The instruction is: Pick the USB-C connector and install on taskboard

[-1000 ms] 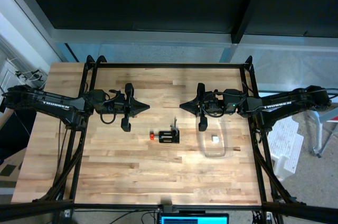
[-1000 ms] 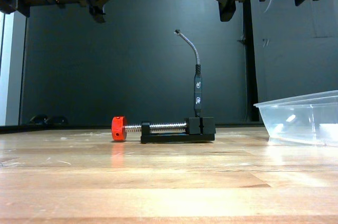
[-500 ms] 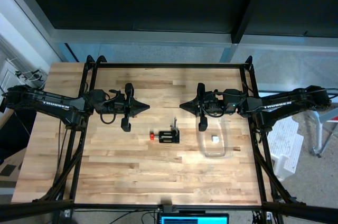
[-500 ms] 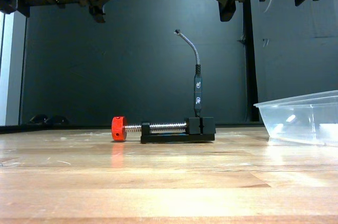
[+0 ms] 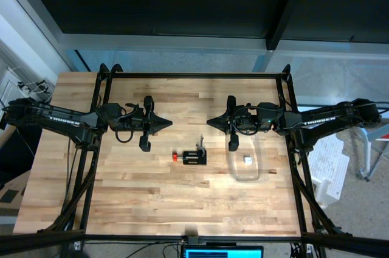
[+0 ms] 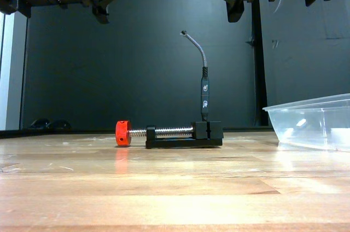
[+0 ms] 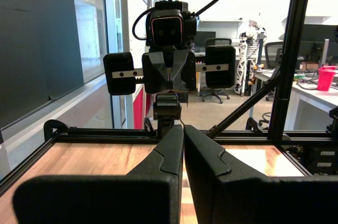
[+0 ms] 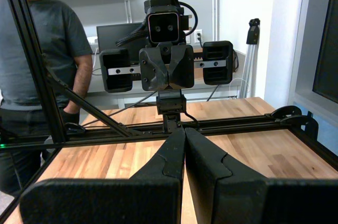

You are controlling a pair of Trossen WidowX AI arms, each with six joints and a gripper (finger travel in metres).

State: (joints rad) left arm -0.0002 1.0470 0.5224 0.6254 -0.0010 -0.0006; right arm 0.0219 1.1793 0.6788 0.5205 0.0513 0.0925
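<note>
The black USB-C connector [image 6: 204, 94] stands upright on the tab held by the black vise [image 6: 184, 134] with its red knob [image 6: 122, 133]. Its grey braided cable [image 6: 198, 49] rises from it and curls left, and nothing holds it. From above, the vise [image 5: 193, 157] sits mid-table. My left gripper [image 5: 168, 123] hangs high over the table's left half, shut and holding nothing; it is also visible as the left gripper [image 7: 183, 134]. Facing it from the right hangs my right gripper [image 5: 210, 122], equally high, shut and holding nothing, also seen as the right gripper [image 8: 185, 135].
A clear tray [image 5: 246, 176] lies right of the vise with the white block [image 5: 247, 160] in it. Seen from table height, the tray [image 6: 311, 122] stands at the right. A black frame [image 5: 194, 76] borders the table. A person [image 8: 45, 49] stands beyond the far side.
</note>
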